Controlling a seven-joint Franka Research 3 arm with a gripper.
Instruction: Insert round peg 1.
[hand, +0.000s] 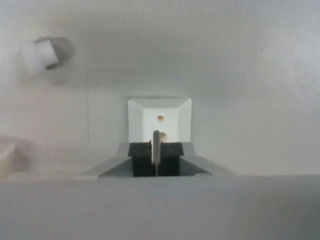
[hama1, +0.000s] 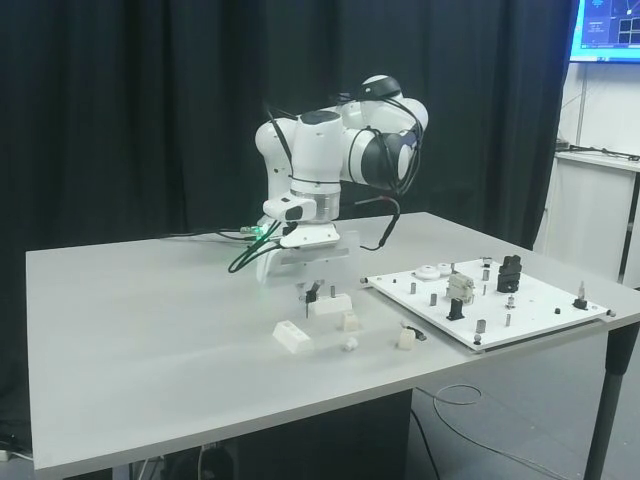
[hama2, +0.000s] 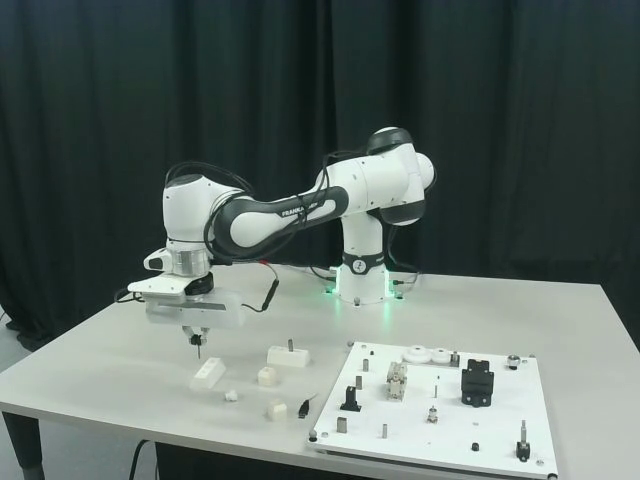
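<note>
"FRANKA" lettering on white arm (hama2: 290, 212) forearm; nothing else legible.
</note>
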